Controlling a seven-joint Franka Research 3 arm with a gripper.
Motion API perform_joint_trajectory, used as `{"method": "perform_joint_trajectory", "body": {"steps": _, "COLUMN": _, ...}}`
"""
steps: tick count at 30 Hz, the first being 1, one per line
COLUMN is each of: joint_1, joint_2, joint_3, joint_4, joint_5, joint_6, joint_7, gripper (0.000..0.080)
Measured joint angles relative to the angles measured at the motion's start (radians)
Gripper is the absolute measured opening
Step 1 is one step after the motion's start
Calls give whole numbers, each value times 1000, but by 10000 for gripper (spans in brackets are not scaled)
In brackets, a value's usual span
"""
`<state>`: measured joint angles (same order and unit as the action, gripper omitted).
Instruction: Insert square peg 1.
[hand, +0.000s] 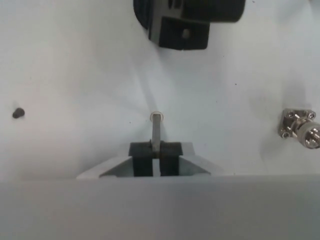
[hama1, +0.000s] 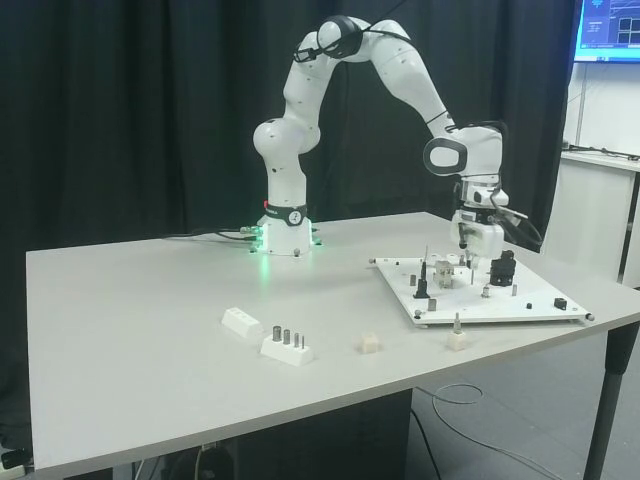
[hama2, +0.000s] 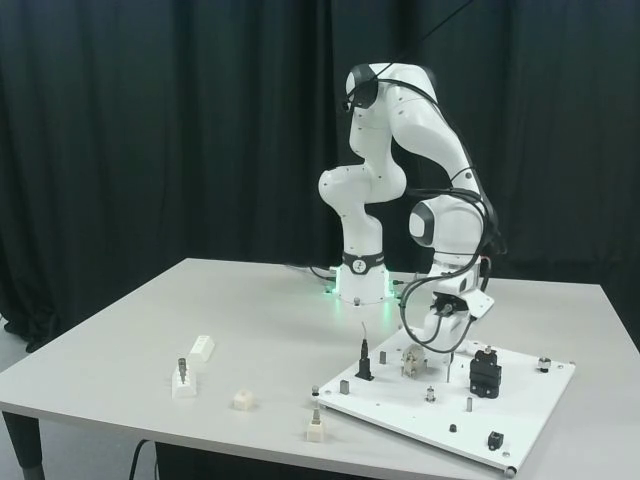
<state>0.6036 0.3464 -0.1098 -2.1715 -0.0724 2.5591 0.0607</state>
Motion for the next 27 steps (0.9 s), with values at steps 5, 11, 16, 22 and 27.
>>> {"method": "perform_joint_trajectory", "body": {"steps": 5, "joint_1": 0, "joint_2": 2, "joint_3": 0, "joint_4": 0, "joint_5": 0, "joint_6": 2, "joint_7": 21, "gripper": 27}}
{"method": "perform_joint_trajectory", "body": {"steps": 11, "joint_1": 0, "joint_2": 2, "joint_3": 0, "joint_4": 0, "joint_5": 0, "joint_6": 3, "joint_7": 23, "gripper": 27}}
{"method": "perform_joint_trajectory", "body": {"steps": 16, "joint_1": 0, "joint_2": 5, "joint_3": 1, "joint_4": 0, "joint_5": 0, "joint_6": 3, "joint_7": 23, "gripper": 27}}
{"method": "perform_joint_trajectory", "body": {"steps": 22, "joint_1": 0, "joint_2": 6, "joint_3": 1, "joint_4": 0, "joint_5": 0, "joint_6": 3, "joint_7": 23, "gripper": 338}}
{"method": "perform_joint_trajectory", "body": {"steps": 27, "joint_1": -1, "joint_2": 5, "joint_3": 1, "joint_4": 3, "joint_5": 0, "joint_6": 3, "joint_7": 23, "gripper": 338}}
